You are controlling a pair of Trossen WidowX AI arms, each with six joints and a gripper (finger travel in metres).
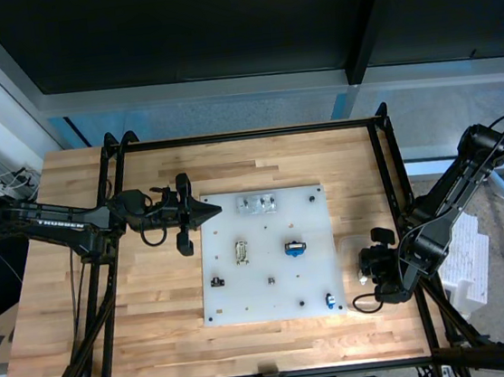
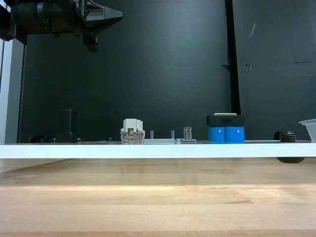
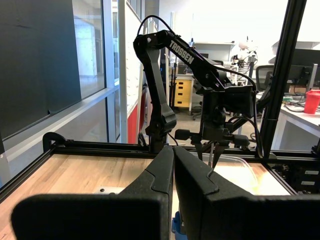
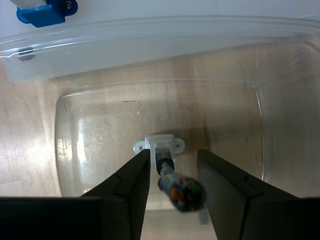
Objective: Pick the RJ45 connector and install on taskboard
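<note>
The RJ45 connector [image 4: 165, 165] lies on the floor of a clear tray [image 4: 280, 100]. It is a small pale plug with a whitish flange and coloured wire ends. My right gripper [image 4: 173, 155] hangs low over it, open, one finger on each side of the plug, with no contact that I can see. In the high view this gripper [image 1: 368, 271] is just off the right edge of the white taskboard [image 1: 246, 294]. My left gripper [image 1: 209, 210] is shut and empty, held high above the board's far left corner.
The taskboard carries a beige connector block [image 2: 132, 132], a blue and black fitting [image 2: 225, 128], a metal post [image 2: 187, 133] and a blue clip [image 1: 331, 302] near the tray. A black frame [image 1: 386, 164] runs around the table.
</note>
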